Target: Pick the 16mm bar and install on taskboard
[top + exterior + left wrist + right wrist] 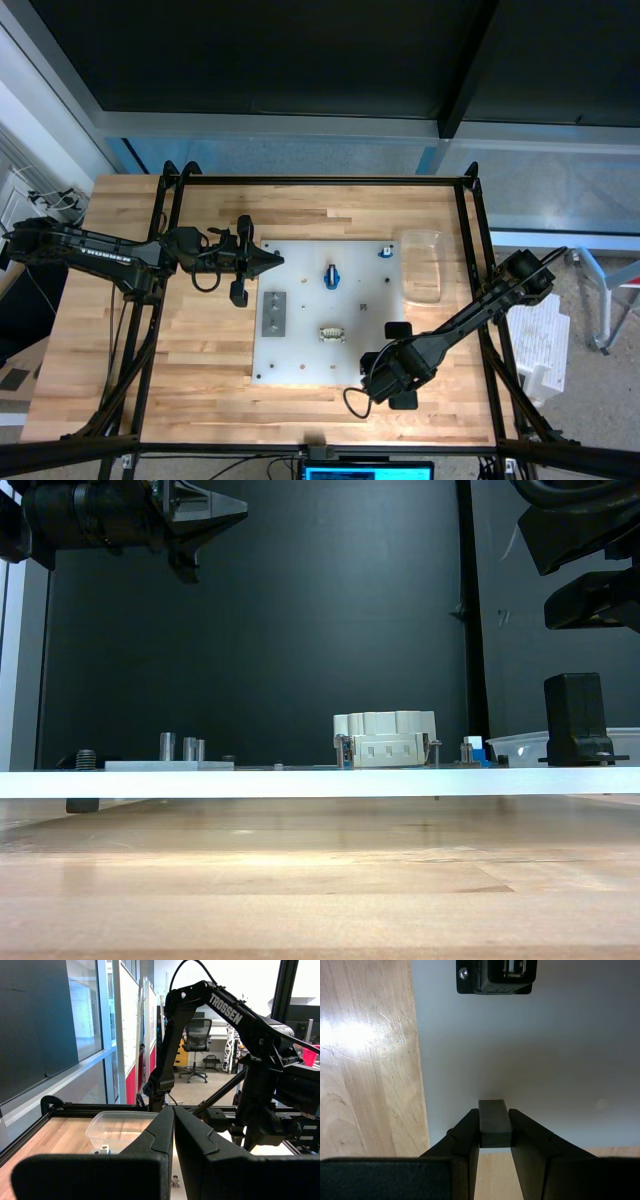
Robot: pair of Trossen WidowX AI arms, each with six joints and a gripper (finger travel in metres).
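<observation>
Right end effector (495, 1113) pinches 16mm bar (495, 1131) above taskboard (545, 1050) corner, lower right of high view. Left end effector (264, 262) closed, empty, left of centre at board edge. Advice: firm grip, bar plumb, full alignment before lowering.

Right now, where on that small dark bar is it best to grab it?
By its two flat opposite sides, coming from above, as the right gripper over the taskboard's near edge does: the bar's parallel faces sit flush between its jaws. The left gripper hangs shut over the board's left edge.
</observation>
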